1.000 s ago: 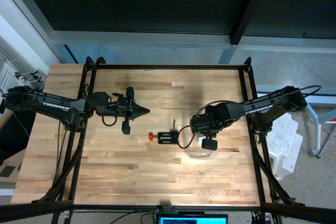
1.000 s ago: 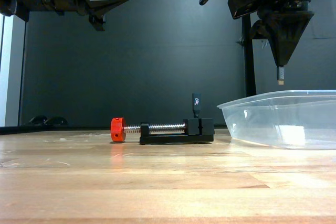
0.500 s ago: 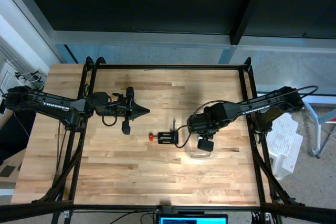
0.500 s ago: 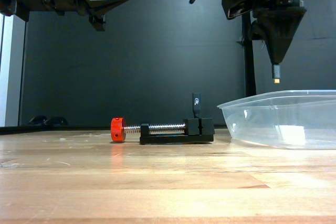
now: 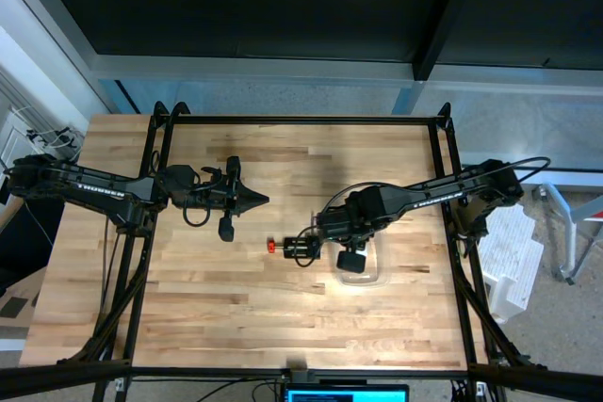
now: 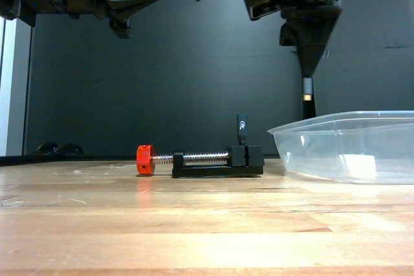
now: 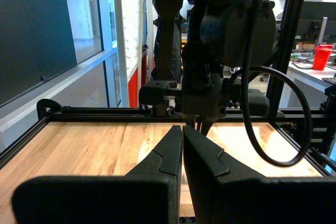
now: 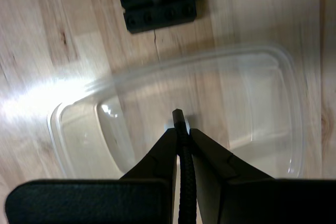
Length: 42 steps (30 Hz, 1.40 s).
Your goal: Pick the USB-C connector and install on taskboard
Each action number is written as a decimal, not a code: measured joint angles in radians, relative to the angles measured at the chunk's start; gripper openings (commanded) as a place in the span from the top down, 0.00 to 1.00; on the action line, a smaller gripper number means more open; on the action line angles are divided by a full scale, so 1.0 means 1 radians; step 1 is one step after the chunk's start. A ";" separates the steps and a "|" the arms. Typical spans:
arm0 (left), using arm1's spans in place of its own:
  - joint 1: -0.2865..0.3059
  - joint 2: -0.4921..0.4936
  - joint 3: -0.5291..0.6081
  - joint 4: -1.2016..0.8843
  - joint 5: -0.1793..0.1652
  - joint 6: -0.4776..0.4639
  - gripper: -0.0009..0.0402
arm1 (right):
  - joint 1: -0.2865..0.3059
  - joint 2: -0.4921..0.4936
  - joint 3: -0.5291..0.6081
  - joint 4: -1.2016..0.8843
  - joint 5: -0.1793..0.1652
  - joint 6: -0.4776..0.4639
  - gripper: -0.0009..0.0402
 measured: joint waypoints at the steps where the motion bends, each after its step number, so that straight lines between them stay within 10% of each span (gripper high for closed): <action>1: 0.000 0.000 0.000 0.000 0.000 0.000 0.98 | -0.001 0.010 0.011 -0.001 0.000 -0.002 0.98; 42: 0.000 0.000 0.000 0.000 0.000 0.000 0.98 | -0.026 0.259 0.367 -0.098 0.006 -0.056 0.98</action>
